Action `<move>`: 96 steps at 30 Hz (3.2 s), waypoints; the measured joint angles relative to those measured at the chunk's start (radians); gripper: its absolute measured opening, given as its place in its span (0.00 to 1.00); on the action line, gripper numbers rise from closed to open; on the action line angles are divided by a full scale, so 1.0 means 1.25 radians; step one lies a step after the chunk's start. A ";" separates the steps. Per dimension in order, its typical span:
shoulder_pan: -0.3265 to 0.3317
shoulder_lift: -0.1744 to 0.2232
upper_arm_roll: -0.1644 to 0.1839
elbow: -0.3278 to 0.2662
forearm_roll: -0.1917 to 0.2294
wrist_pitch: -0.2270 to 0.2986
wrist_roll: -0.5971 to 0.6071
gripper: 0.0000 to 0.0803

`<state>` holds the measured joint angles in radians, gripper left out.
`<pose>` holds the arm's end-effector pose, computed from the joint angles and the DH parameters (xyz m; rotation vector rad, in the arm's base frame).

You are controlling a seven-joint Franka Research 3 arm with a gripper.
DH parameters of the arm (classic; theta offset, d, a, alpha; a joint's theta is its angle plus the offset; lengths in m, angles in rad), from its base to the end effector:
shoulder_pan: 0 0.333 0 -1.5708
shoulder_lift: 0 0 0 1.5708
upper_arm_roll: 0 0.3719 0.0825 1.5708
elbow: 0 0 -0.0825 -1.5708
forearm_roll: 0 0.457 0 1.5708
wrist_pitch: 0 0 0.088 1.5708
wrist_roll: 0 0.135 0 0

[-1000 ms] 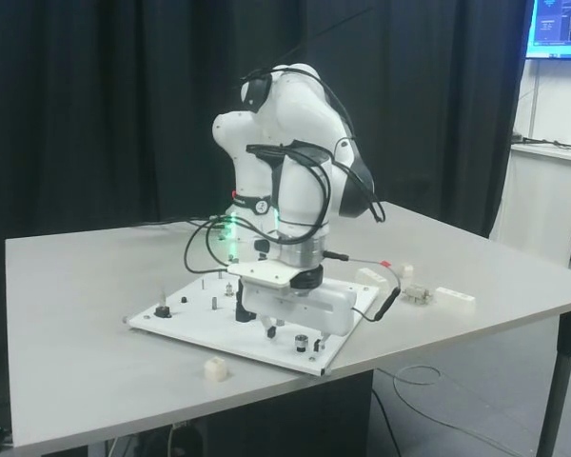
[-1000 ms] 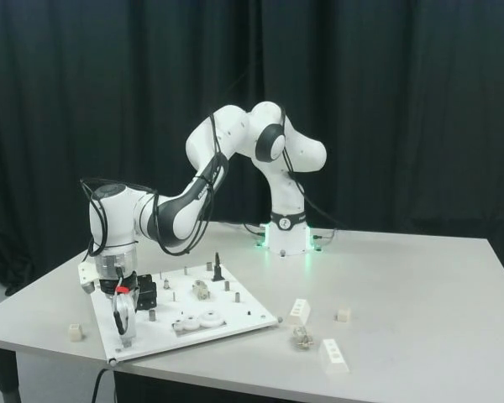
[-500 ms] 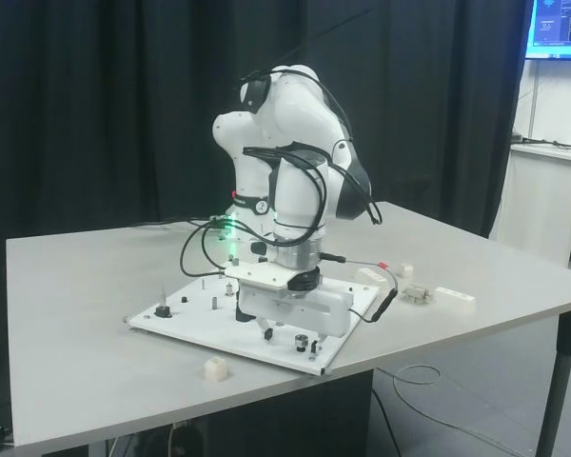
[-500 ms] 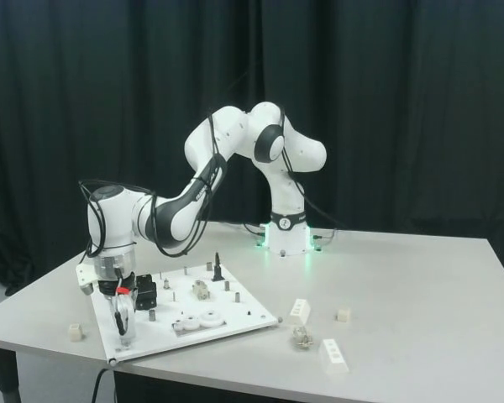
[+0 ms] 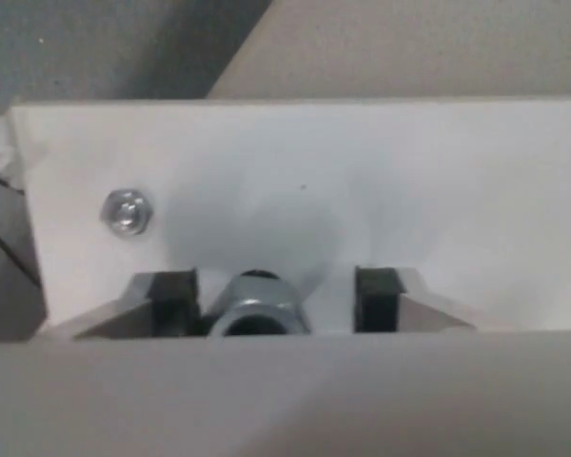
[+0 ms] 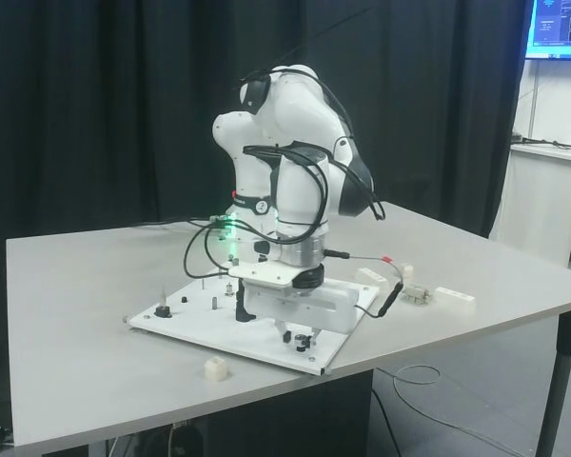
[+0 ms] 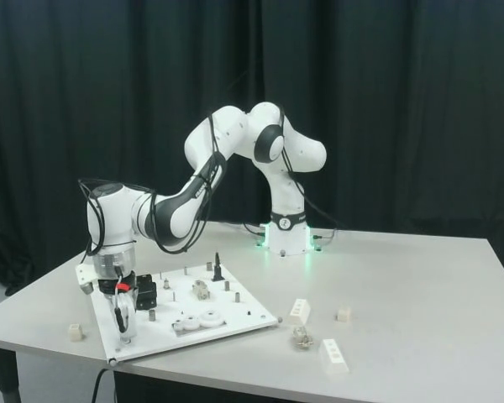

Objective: Remove bolt 4.

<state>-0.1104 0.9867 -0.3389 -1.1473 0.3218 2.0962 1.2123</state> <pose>0.8299 -0.2791 0.1832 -2.0985 2.3339 -0.0194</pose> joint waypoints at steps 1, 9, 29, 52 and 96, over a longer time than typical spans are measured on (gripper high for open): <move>0.000 0.000 0.002 0.001 0.001 0.000 0.000 0.48; 0.001 0.002 0.003 0.005 0.003 0.000 0.000 0.48; 0.002 0.003 0.003 0.005 0.000 0.003 -0.124 0.31; 0.004 0.003 0.003 0.005 0.002 0.003 -0.485 0.31; 0.001 0.000 0.002 0.004 0.023 -0.011 -1.142 0.31</move>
<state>-0.1092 0.9860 -0.3368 -1.1422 0.3512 2.0825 -0.2153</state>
